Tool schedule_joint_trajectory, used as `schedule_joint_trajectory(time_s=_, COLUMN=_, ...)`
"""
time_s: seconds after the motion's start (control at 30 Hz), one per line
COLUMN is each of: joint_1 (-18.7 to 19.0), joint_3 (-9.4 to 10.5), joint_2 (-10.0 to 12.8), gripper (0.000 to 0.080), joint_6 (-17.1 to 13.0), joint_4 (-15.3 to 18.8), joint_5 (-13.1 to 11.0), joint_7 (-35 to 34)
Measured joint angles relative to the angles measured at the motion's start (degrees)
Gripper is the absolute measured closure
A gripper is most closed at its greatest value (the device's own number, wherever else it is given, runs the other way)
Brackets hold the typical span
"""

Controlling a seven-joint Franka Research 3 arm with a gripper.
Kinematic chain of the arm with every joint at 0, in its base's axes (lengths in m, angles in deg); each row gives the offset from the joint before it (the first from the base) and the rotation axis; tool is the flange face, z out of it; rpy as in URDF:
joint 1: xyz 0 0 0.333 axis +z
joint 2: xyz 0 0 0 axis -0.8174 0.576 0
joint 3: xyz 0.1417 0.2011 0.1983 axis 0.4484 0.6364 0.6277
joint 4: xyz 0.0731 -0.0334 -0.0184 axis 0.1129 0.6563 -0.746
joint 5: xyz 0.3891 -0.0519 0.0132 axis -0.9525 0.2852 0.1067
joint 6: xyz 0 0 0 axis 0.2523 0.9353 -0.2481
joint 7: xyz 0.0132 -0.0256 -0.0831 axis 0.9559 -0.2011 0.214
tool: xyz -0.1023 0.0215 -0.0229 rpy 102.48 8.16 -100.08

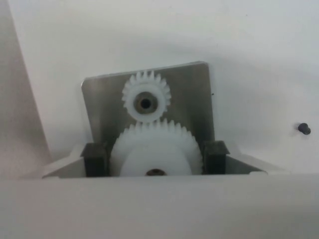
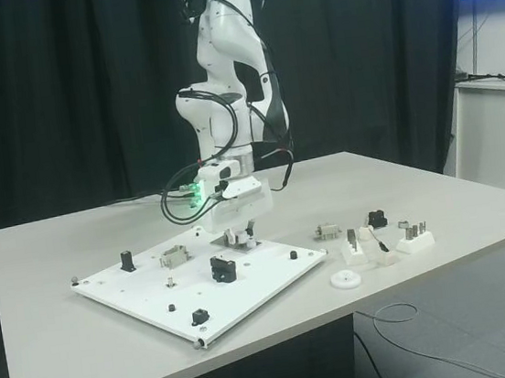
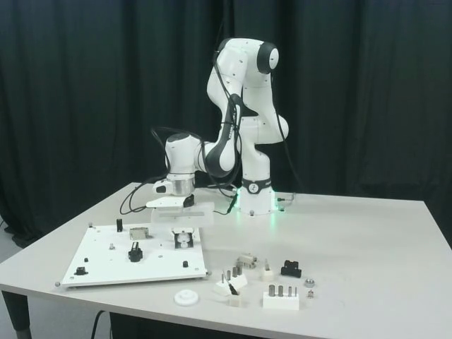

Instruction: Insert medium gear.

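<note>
In the wrist view the white medium gear [image 1: 155, 147] sits between my gripper's [image 1: 155, 158] two black fingers [image 1: 94, 158], which press against its sides. Its teeth mesh with a smaller white gear [image 1: 146, 97] seated on a peg of the grey metal plate [image 1: 192, 94]. That plate lies on the white board [image 2: 247, 291]. The medium gear's hub hole is partly hidden by the hand's white housing. In the room views the gripper [image 2: 238, 232] [image 3: 183, 236] is low over the plate at the board's far side.
A black screw [image 1: 304, 129] stands on the board near the plate. Black fixtures [image 2: 222, 269] and pegs dot the board. Off the board lie a white large gear [image 2: 344, 279] and several small white holders [image 3: 280, 296] with parts.
</note>
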Motion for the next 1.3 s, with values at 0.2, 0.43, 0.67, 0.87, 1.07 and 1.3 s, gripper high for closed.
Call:
schedule_joint_trajectory(time_s=0.2, joint_1=0.0, joint_3=0.03, joint_2=0.1, gripper=0.0407, joint_6=0.1, joint_4=0.0, joint_5=0.0, joint_7=0.8)
schedule_joint_trajectory(time_s=0.43, joint_1=0.0, joint_3=0.11, joint_2=0.9, gripper=0.0407, joint_6=0.5, joint_4=-0.5, joint_5=-0.1, joint_7=2.5)
schedule_joint_trajectory(time_s=0.67, joint_1=0.0, joint_3=0.4, joint_2=2.3, gripper=0.0407, joint_6=0.7, joint_4=-1.2, joint_5=-1.2, joint_7=3.8)
schedule_joint_trajectory(time_s=0.87, joint_1=0.0, joint_3=0.43, joint_2=2.5, gripper=0.0407, joint_6=1.0, joint_4=-1.5, joint_5=-1.3, joint_7=3.9)
schedule_joint_trajectory(time_s=1.07, joint_1=0.0, joint_3=0.41, joint_2=2.4, gripper=0.0407, joint_6=1.2, joint_4=-1.5, joint_5=-1.3, joint_7=3.9)
schedule_joint_trajectory(time_s=1.3, joint_1=0.0, joint_3=0.33, joint_2=2.4, gripper=0.0407, joint_6=1.4, joint_4=-1.5, joint_5=-2.1, joint_7=3.5)
